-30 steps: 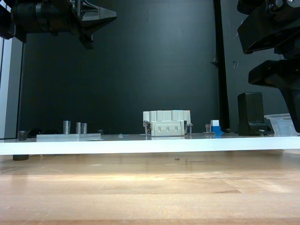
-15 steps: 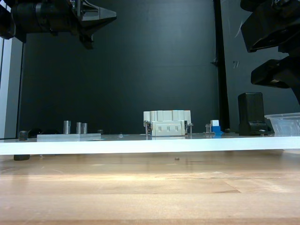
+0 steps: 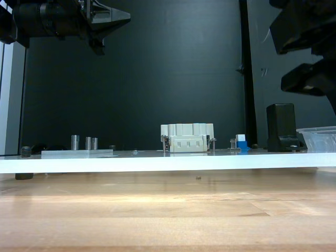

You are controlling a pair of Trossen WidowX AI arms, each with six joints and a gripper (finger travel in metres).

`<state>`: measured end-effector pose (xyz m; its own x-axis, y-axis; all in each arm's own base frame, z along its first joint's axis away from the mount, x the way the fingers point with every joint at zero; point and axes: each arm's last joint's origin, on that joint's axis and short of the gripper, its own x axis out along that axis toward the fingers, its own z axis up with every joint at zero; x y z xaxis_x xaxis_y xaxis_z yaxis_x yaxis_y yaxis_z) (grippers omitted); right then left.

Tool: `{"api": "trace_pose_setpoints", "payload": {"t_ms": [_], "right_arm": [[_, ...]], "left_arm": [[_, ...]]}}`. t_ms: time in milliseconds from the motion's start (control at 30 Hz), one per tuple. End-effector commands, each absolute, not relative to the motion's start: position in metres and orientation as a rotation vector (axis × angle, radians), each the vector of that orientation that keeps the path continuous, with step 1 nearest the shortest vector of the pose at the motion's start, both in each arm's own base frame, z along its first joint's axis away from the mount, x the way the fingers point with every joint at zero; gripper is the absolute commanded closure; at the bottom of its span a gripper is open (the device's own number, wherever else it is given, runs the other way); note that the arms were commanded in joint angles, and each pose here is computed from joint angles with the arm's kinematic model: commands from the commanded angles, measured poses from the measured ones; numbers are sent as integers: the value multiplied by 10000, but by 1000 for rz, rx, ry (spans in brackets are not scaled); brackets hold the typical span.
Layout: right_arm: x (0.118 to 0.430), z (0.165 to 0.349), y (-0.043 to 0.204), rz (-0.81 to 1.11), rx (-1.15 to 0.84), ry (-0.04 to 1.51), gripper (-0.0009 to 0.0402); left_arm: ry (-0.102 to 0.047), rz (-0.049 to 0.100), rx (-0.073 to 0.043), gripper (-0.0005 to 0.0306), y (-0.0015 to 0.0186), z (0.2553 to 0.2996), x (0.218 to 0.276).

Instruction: Pick the 16mm bar from the taskboard and place it in the container

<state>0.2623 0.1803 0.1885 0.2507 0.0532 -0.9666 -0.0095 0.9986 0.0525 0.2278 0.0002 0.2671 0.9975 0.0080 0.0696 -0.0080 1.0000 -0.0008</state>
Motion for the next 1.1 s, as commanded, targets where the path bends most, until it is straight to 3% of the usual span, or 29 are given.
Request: {"api": "trace_pose_setpoints", "payload": {"t_ms": [33,733,1100], "right_arm": [[2634,1966,1810,51,46,1299,387],[2522,2579,1721,65,66,1261,387],[2490,2647,1697,68,79,1244,387]], "left_arm": [[-70,8,0,300,3,2672,2279],[-70,8,0,300,2,2672,2279],[-70,8,0,300,2,2673,2279]]}}
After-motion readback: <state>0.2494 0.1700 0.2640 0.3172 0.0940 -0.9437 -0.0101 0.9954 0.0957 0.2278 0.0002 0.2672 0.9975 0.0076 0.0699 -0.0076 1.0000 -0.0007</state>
